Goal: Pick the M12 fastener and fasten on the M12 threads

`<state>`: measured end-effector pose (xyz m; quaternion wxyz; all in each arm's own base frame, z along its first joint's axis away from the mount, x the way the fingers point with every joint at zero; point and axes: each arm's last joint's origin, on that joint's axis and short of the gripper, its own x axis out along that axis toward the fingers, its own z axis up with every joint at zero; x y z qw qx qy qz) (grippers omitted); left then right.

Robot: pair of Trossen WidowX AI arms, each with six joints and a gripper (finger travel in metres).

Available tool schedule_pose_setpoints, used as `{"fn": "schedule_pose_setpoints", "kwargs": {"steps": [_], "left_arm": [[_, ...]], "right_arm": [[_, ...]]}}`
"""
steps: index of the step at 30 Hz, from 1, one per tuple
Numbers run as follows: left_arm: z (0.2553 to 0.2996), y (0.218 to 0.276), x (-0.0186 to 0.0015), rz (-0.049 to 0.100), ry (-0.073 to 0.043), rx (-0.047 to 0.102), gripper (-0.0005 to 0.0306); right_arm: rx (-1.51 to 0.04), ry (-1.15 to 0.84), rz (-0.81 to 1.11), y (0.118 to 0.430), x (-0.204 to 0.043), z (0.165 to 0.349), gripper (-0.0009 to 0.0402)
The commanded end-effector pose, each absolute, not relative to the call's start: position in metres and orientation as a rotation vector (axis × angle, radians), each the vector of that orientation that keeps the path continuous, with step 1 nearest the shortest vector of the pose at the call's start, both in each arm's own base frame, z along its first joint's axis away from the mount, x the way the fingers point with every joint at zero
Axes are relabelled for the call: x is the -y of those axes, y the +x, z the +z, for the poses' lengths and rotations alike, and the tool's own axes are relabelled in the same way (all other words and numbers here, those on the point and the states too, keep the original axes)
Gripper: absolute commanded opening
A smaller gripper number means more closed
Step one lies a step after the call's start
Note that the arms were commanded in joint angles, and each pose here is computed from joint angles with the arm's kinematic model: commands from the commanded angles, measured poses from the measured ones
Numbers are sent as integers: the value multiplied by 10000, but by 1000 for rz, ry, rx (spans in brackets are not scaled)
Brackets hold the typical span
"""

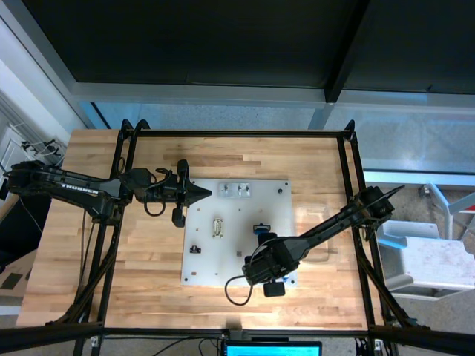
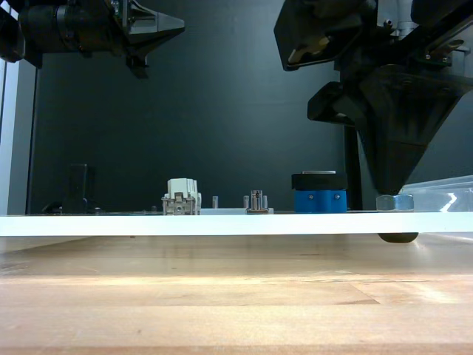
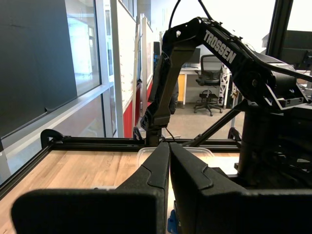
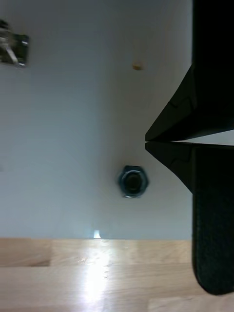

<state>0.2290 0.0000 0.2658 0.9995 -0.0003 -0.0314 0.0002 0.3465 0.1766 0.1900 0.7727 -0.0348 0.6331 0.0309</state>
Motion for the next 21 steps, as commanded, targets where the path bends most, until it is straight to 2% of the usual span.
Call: {"fn": "schedule_pose_setpoints", "kwargs": {"steps": [1, 12, 21], "left_arm": [[2658, 2290, 0, 0, -1, 63, 0], [2658, 2290, 0, 0, -1, 63, 0], [2658, 2290, 0, 0, -1, 63, 0]], "right_arm": [[-1361, -72, 67, 3479, -1770, 1892, 0], [-1374, -68, 77, 3479, -1777, 1790, 0], [-1454, 76, 270, 3438, -1835, 1851, 0]]}}
